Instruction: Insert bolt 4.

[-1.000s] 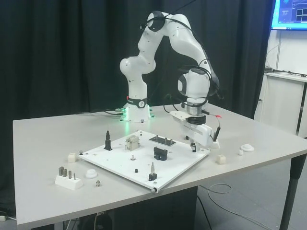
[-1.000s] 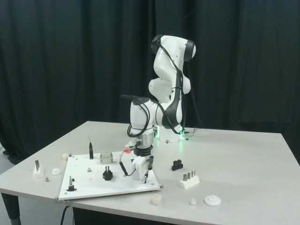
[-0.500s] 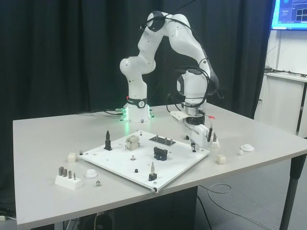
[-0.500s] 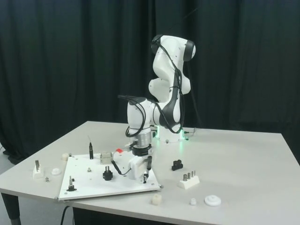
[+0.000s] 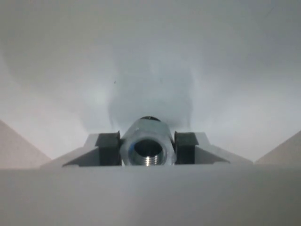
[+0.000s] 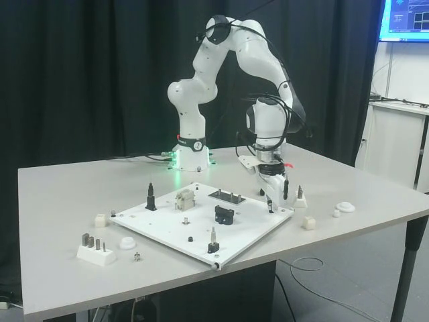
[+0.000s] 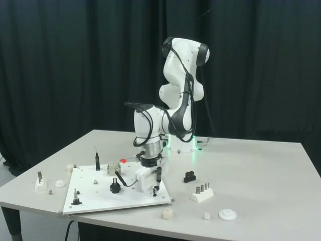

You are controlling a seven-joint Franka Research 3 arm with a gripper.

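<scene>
In the wrist view a grey metal bolt [image 5: 148, 149] appears end-on, with a hollow end facing the camera. My gripper [image 5: 147, 149] is shut on it, with a black pad [image 5: 108, 147] pressed against each side. Below it lies the white assembly board [image 5: 150, 61]. In the room views the gripper [image 6: 271, 202] [image 7: 155, 189] points straight down, low over the board [image 6: 244, 231] [image 7: 95, 198] near the corner beside the arm's wrist. The bolt's lower end and the hole beneath it are hidden.
Black fixtures [image 6: 223, 215] [image 7: 115, 187], a post [image 6: 151, 196] and a grey block [image 6: 184, 199] stand on the board. A white holder with bolts [image 6: 94, 249] [image 7: 201, 193], small white parts [image 6: 344, 206] [image 6: 308, 222] and a black clamp [image 7: 189, 176] lie on the grey table [image 6: 60, 194].
The hand has turned about its vertical axis over the same spot on the board. The cable at the wrist has swung round with it.
</scene>
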